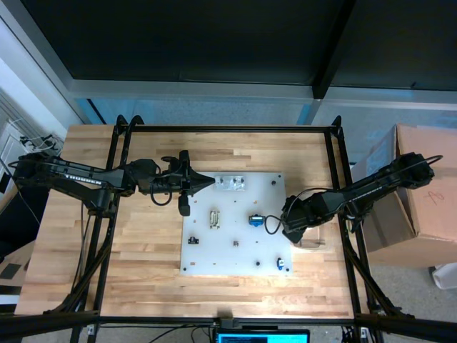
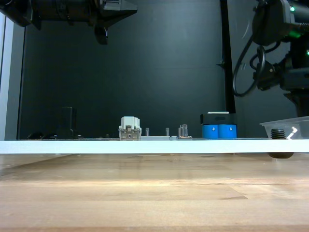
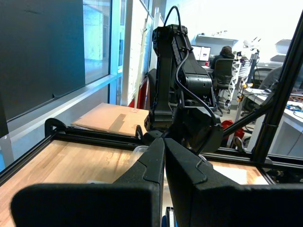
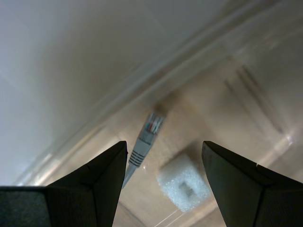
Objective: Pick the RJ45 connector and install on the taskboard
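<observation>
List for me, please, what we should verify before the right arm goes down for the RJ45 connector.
1. Right hand open: ok, it hangs above the RJ45 connector.
2. Connector free to take: ok, it lies loose in the clear tray, not held.
3. Connector centred under the hand: not ok, it lies off to one side and at a slant.
4. Foam piece clear of the connector: ok, it lies apart from it.
5. Left hand out of the way: ok, shut on nothing, raised over the taskboard's far left corner.
6. Connector's seat on the taskboard free: cannot tell.
</observation>
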Robot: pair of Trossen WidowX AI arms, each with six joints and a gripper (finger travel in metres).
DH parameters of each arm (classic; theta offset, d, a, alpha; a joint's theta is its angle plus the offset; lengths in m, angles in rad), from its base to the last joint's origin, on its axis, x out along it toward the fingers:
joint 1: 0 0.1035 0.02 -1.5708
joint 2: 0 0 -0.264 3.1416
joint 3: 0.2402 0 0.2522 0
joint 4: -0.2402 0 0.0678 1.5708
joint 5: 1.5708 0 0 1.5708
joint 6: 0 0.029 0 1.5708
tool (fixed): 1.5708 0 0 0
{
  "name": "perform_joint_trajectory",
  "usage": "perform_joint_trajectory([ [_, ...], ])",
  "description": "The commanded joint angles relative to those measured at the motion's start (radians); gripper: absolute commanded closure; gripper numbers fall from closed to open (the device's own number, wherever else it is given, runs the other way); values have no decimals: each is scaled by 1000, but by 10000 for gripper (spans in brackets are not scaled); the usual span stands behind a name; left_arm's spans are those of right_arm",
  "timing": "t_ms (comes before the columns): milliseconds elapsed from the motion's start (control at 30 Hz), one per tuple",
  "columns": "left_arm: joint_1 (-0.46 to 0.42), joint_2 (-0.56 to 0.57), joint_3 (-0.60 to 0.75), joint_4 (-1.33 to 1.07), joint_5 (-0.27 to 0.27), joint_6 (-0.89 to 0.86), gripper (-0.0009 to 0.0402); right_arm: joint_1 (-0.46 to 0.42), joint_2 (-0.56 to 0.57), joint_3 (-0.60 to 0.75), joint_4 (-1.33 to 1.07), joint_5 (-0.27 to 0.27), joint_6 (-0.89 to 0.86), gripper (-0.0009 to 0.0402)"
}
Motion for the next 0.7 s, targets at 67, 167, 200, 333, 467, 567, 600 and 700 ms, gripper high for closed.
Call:
perform_joint_trajectory([
  [67,0,0,0,0,0,0,393,2,0,-27,49,-46,16,174],
  [167,0,0,0,0,0,0,393,3,0,-42,68,-50,20,174],
  [200,0,0,0,0,0,0,393,4,0,-46,73,-50,21,174],
  [333,0,0,0,0,0,0,393,4,6,-55,81,-48,20,174],
  [467,0,0,0,1,0,0,393,4,29,-55,105,-39,18,174],
  [567,0,0,0,0,0,0,393,1,55,-55,132,-31,0,174],
  [600,0,0,0,0,0,0,393,1,64,-55,137,-31,0,175],
  [700,0,0,0,0,0,0,393,0,85,-55,138,-36,0,191],
])
